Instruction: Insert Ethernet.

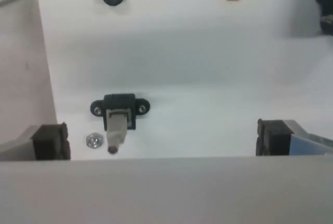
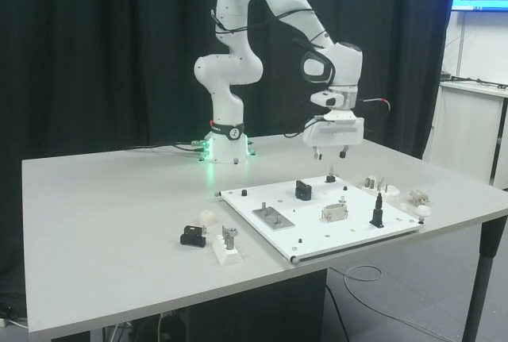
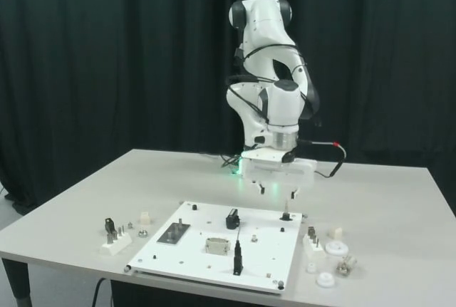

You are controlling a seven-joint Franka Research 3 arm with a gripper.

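The black Ethernet socket (image 1: 119,110) is screwed onto the white board (image 1: 208,120), and a pale grey plug (image 1: 115,130) sticks out of it. The room views show this socket (image 2: 302,190) (image 3: 232,219) near the board's far half. My gripper (image 1: 161,141) hangs open above the board with nothing between its black fingertips (image 1: 51,141). From the room cameras, the gripper (image 2: 330,151) (image 3: 276,191) hovers well above the board's far edge, over a small black knob (image 2: 329,177), to one side of the socket.
The board (image 2: 262,201) also carries a metal plate (image 2: 272,217), a metal connector block (image 2: 334,212) and an upright black part (image 2: 379,207). Loose small parts (image 2: 190,236) lie off its left side, and others (image 2: 417,197) off its right. A screw (image 1: 93,140) sits beside the socket.
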